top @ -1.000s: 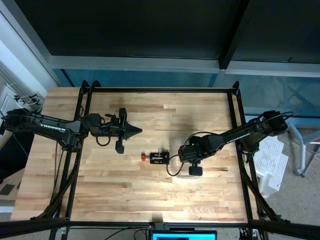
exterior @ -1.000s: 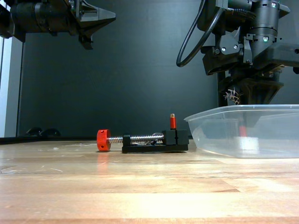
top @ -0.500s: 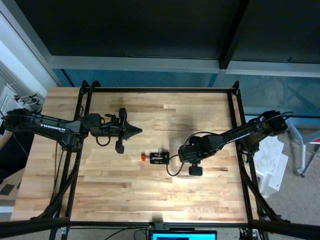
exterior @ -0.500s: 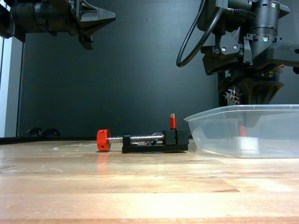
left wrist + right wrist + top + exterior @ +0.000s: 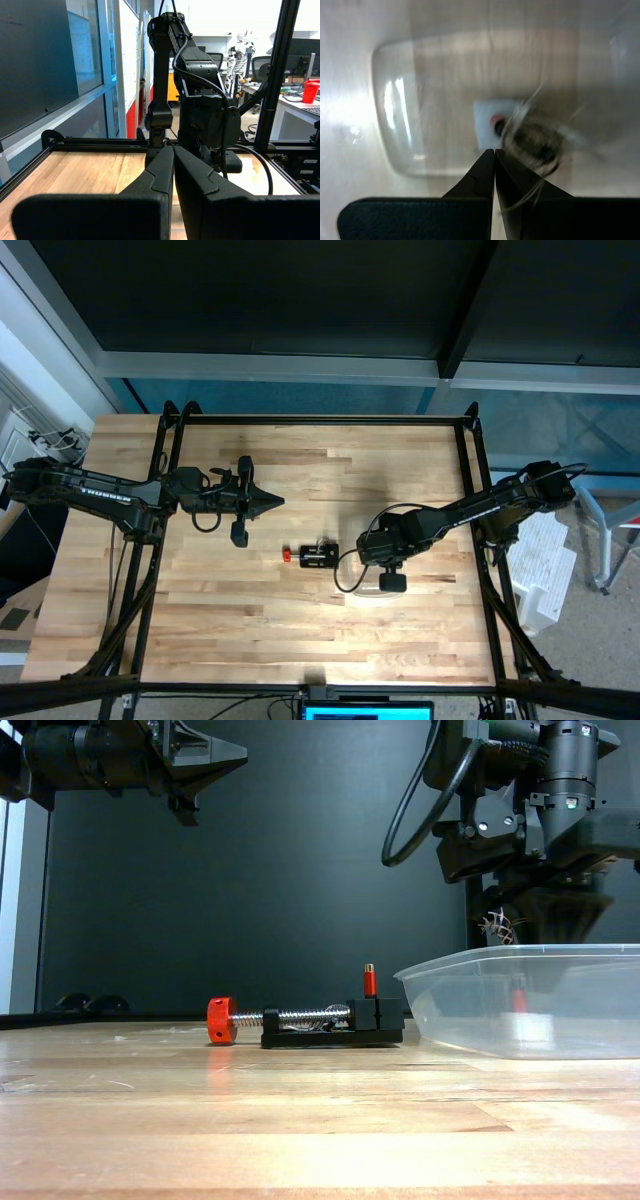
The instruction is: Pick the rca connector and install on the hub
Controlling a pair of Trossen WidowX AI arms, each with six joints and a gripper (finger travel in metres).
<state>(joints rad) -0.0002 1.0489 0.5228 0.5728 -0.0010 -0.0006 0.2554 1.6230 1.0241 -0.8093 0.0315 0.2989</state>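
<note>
left gripper [image 5: 278, 502]: closed, held high, far left.
right gripper [image 5: 495, 151]: closed, held above the clear tray [image 5: 430, 1010].
rca connector [image 5: 526, 1023]: seemingly the pale block seen inside the clear tray.
hub [image 5: 330, 1020]: set just left of the clear tray.

The hub [image 5: 318, 557] is sat mid-table, with the tray [image 5: 500, 960] parked just to its right. The rca connector [image 5: 492, 122] is tucked inside that tray. The right gripper [image 5: 495, 152] is held above the tray, and the left gripper [image 5: 272, 502] is hung up high, well left of the hub.
</note>
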